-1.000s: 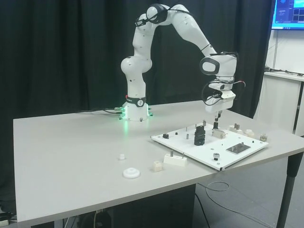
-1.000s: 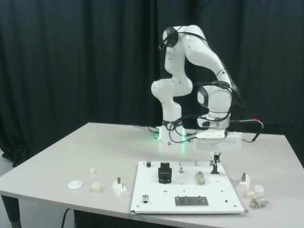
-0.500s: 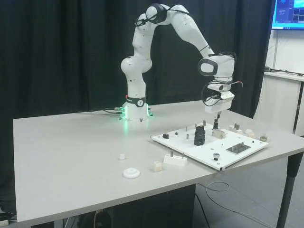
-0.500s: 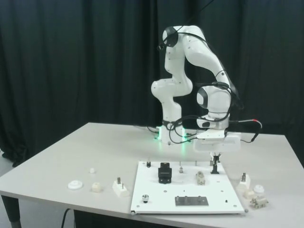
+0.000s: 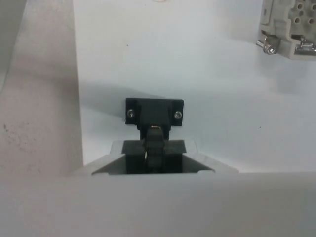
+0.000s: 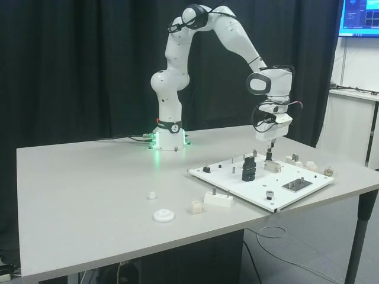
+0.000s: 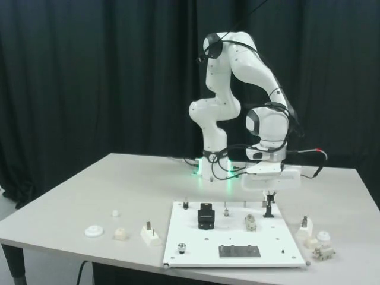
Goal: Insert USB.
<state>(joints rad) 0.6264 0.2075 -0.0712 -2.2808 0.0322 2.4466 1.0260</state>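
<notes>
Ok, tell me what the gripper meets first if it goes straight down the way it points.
Probably the black screw-mounted USB socket on the white board: the gripper, holding a black USB plug, hangs right above it. The gap between them is hard to judge.

A glossy white jointed robot arm (image 7: 237, 65) with rounded casings and black seams at its joints. Thin black cables (image 7: 295, 122) loop beside its wrist. Green light glows around its round base (image 6: 167, 139).

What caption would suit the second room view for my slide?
White robot arm holds its end effector just above a black socket at the back of the white board on a grey table.
</notes>
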